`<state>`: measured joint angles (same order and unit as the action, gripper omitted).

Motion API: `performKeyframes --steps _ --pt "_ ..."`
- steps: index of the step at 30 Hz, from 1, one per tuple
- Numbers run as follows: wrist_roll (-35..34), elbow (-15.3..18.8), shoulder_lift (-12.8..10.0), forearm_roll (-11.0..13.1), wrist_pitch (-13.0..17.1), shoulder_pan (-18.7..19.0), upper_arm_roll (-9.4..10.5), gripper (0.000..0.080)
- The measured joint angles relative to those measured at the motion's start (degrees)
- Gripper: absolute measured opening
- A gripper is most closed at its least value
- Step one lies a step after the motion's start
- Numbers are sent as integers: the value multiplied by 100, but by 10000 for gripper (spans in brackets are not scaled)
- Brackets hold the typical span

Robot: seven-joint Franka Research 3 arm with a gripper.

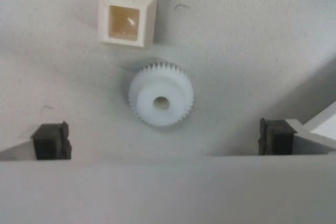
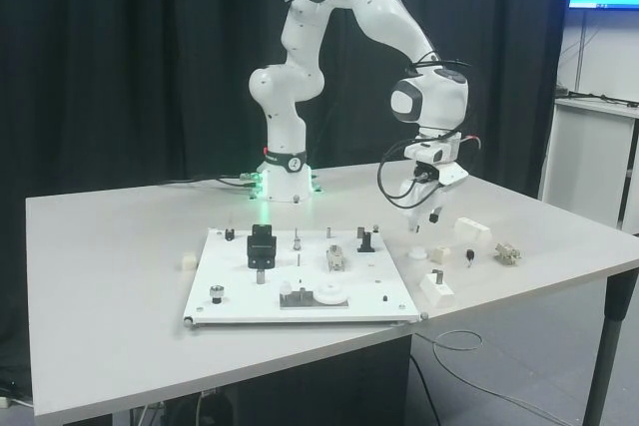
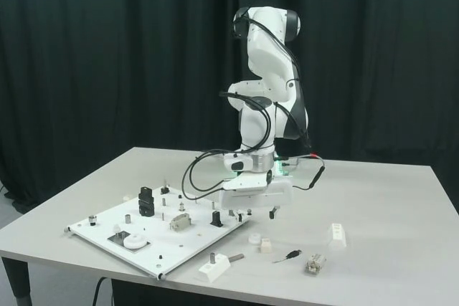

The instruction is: Remove large gear.

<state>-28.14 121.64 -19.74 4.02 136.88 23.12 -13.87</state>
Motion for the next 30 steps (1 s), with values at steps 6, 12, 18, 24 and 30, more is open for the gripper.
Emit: performKeyframes --steps 6,12,18,24,30 --pt "-29 0 0 0 0 0 0 800" --pt "-33 -6 0 -3 15 0 -8 800" --pt "-33 -17 0 -58 101 -19 -51 800" --pt "-32 -46 0 -204 199 -32 -181 800" --pt "1 -79 0 -487 394 -118 -322 800"
